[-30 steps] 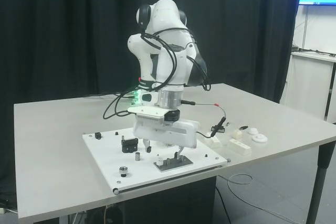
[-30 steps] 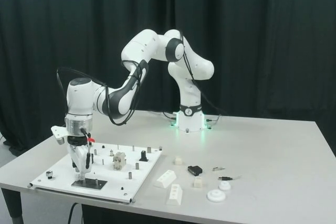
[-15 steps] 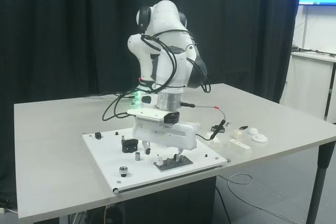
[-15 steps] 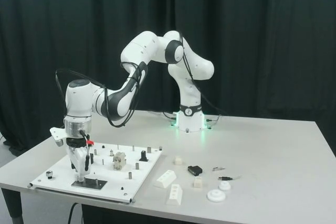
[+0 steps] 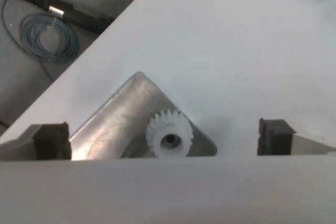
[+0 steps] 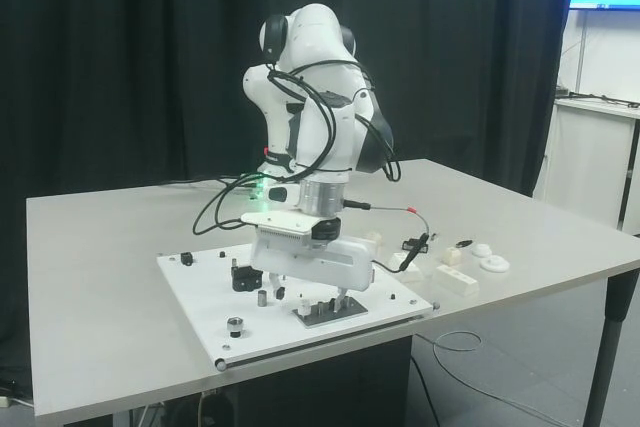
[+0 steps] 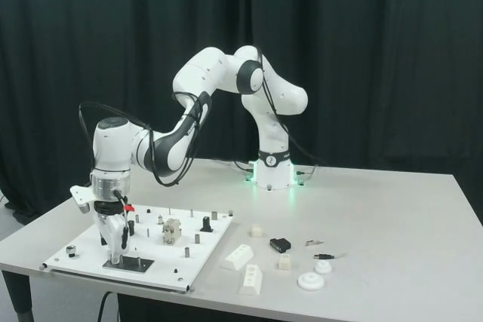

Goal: Remove small gear.

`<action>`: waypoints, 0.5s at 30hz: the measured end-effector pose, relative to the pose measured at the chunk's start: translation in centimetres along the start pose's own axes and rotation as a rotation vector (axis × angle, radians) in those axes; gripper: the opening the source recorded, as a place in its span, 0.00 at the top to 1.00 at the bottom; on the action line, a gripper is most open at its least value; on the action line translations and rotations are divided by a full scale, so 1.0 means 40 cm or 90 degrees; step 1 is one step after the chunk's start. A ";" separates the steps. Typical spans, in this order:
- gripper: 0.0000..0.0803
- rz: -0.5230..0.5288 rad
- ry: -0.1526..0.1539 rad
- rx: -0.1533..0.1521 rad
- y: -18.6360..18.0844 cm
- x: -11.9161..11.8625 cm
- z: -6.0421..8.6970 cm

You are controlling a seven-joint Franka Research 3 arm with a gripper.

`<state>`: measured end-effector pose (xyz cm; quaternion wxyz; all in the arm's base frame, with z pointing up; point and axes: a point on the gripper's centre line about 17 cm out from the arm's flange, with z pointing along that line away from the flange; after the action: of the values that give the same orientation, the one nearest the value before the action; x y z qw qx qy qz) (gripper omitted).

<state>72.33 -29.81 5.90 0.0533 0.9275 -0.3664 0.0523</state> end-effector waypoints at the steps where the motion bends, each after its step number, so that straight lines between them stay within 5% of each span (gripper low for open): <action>1: 0.00 0.000 0.000 0.000 0.000 0.000 0.001; 4: 0.00 -0.007 0.000 0.000 -0.001 -0.001 0.004; 5: 0.14 -0.009 0.000 0.000 -0.002 -0.001 0.004; 10: 0.14 -0.013 -0.001 -0.001 -0.001 -0.001 0.007; 11: 0.36 -0.013 -0.001 -0.001 -0.001 -0.001 0.007; 15: 0.36 -0.013 -0.001 -0.002 0.001 0.000 0.008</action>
<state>72.31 -29.90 5.60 0.0549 0.9310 -0.3572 0.0507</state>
